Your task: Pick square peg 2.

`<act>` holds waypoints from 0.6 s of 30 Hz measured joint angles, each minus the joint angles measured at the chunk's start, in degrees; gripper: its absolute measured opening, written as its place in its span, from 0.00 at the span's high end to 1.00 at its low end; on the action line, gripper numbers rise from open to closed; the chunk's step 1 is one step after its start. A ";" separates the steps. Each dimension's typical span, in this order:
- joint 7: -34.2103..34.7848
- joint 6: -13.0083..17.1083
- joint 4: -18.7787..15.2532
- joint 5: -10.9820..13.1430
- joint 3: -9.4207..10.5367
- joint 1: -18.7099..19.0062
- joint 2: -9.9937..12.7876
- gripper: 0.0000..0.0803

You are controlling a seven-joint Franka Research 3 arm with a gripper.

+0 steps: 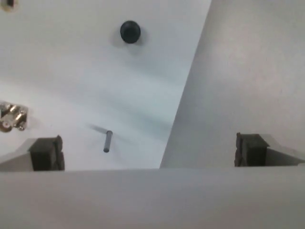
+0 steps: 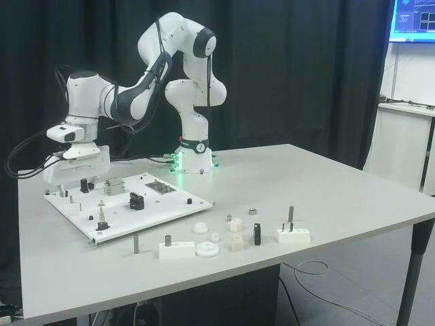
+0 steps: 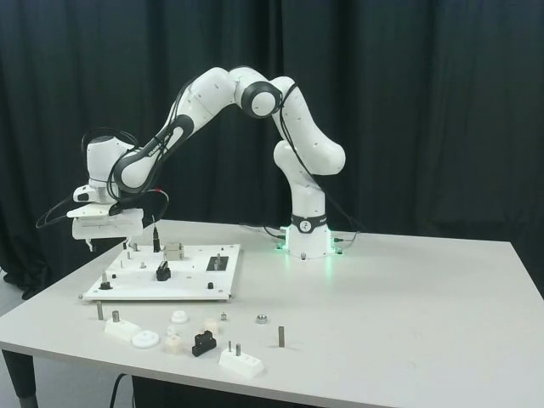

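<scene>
My gripper is open and holds nothing; its two black fingertips are spread wide. It hangs a little above the far left corner of the white board, seen also in the second room view as gripper over the board. Below it stand a thin grey pin and a black round knob. Several upright pegs stand on the board and on the table, such as a grey peg and a dark peg. Which is square peg 2 I cannot tell.
A metal connector sits on the board beside one fingertip. The board's edge runs diagonally in the wrist view, with grey table beyond it. White blocks, round white parts and a black piece lie near the table's front edge.
</scene>
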 joint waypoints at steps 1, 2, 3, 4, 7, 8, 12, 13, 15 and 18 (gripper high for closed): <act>0.00 -0.19 0.15 0.00 0.00 0.06 -0.01 0.00; 0.00 -0.46 0.33 0.00 0.00 0.13 -0.01 0.00; 0.00 -0.82 0.55 0.00 0.00 0.23 -0.01 0.00; 0.00 -1.11 0.73 0.00 0.00 0.32 -0.02 0.00; 0.00 -2.13 1.31 0.00 0.00 0.74 -0.08 0.00; 0.00 -2.47 1.50 0.00 0.00 0.91 -0.12 0.00; 0.14 -3.93 2.28 0.17 0.00 1.69 -0.30 0.00; 0.20 -4.38 2.45 0.24 0.00 1.92 -0.39 0.00; 0.39 -5.14 2.69 0.38 0.00 2.45 -0.66 0.00; 0.85 -6.09 2.87 0.76 0.01 3.34 -1.17 0.00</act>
